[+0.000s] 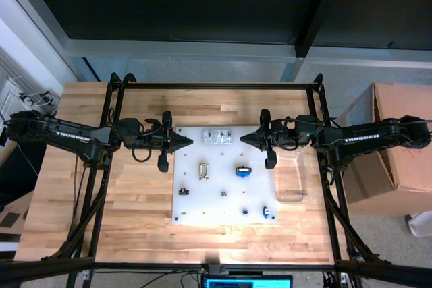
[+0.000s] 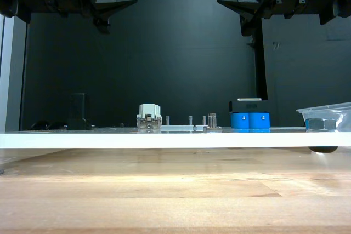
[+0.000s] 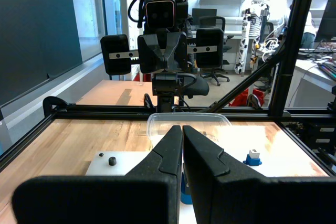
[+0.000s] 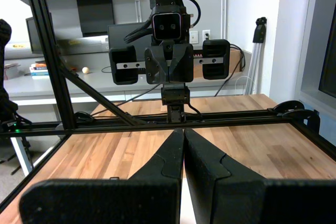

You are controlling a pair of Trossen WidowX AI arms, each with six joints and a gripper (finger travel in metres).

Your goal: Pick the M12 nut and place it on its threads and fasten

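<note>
Silver against the white board (image 1: 192, 208), the M12 nut (image 2: 321, 124) sits low at the board's near right edge, on its stud, with no ribs showing beneath it. In the low view it stands in front of the clear tray (image 1: 290, 197), and the high view shows nothing silver inside that tray. Neither arm touches the nut.

Both arms hang high above the wooden desk (image 1: 128, 193), level and pointing inward at each other. The left end effector (image 1: 191, 141) hovers over the board's far left edge. Its fingers (image 3: 169, 148) are pressed together with nothing between them. The right end effector (image 1: 241, 137) hovers over the far side of the board, well above and away from the nut. Its fingers (image 4: 173, 153) are also closed together on nothing.
</note>
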